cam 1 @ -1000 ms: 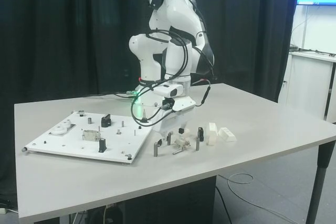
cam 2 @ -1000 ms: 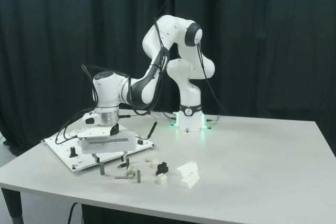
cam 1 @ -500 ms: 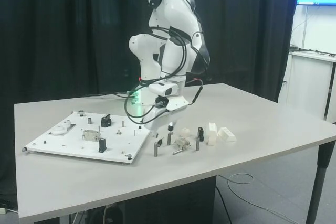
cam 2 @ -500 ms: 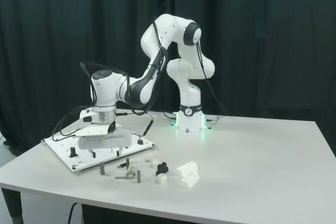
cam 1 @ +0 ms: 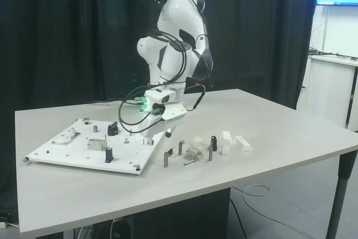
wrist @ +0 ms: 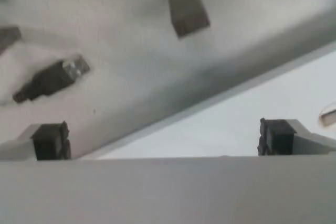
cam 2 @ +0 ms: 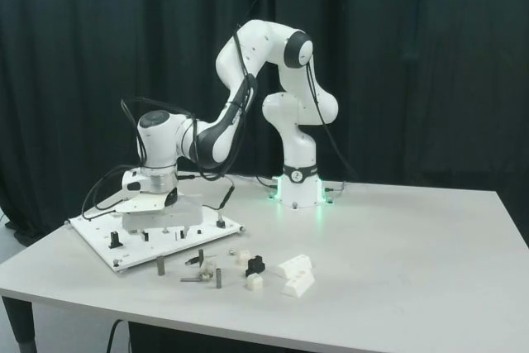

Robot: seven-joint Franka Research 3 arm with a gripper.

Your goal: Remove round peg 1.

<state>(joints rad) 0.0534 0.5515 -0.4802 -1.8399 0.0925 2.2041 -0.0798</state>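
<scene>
1. As far as the room views allow, round peg 1 point(cam 1: 127, 136) appears to be the slim upright pin standing in the white board point(cam 1: 67, 152), near the edge closest to my wrist. I cannot confirm which pin carries that number.
2. Handling judgement: a small, rigid, light metal pin, likely smooth and a close fit in its hole. It should be taken on the exposed shaft, square across, and drawn straight up. A tilted pull could bind it.
3. My claw point(wrist: 163, 139) is spread wide, one black fingertip point(wrist: 50, 140) over the grey table point(cam 1: 251, 160), the other over the board. Nothing lies between them and they touch nothing.
4. The wrist view shows the board's edge running under the claw, with a cable plug point(wrist: 50, 80) and a grey block point(wrist: 188, 10) lying apart on the table. The peg is not in that view.
</scene>
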